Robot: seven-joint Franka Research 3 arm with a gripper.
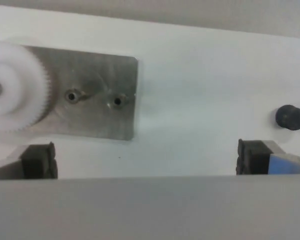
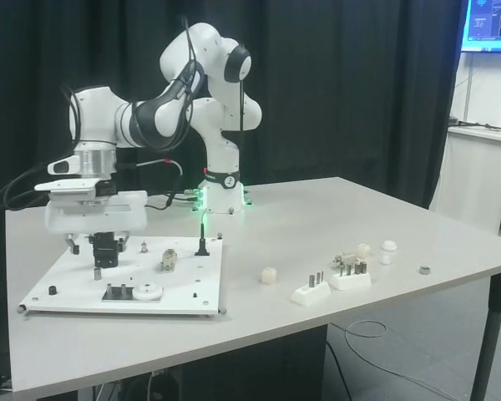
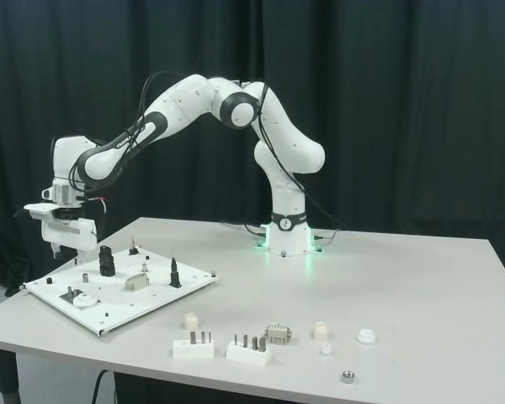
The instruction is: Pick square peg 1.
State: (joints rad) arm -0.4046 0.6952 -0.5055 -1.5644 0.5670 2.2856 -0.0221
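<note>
Hovering low over the white board at the left end of the surface, the gripper has its jaws wide apart with nothing between them. In the wrist view only bare board lies between the two fingertips, and beyond them I see a grey metal plate with a white gear on it and, to the other side, a small black knob. No peg shows there.

I judge that the step in hand is the approach: nothing is grasped yet. I cannot say for sure which piece is square peg 1. Some short dark pegs stand upright in a small white holder near the front edge of the surface, well to the right of the board and well apart from the jaws. A few small posts stand on the board also, nearer to the gripper, but they are too small to tell their shape.

The next move, I think, calls for bringing the open jaws over the right peg, one finger on each flat side, then going straight down before closing
</note>
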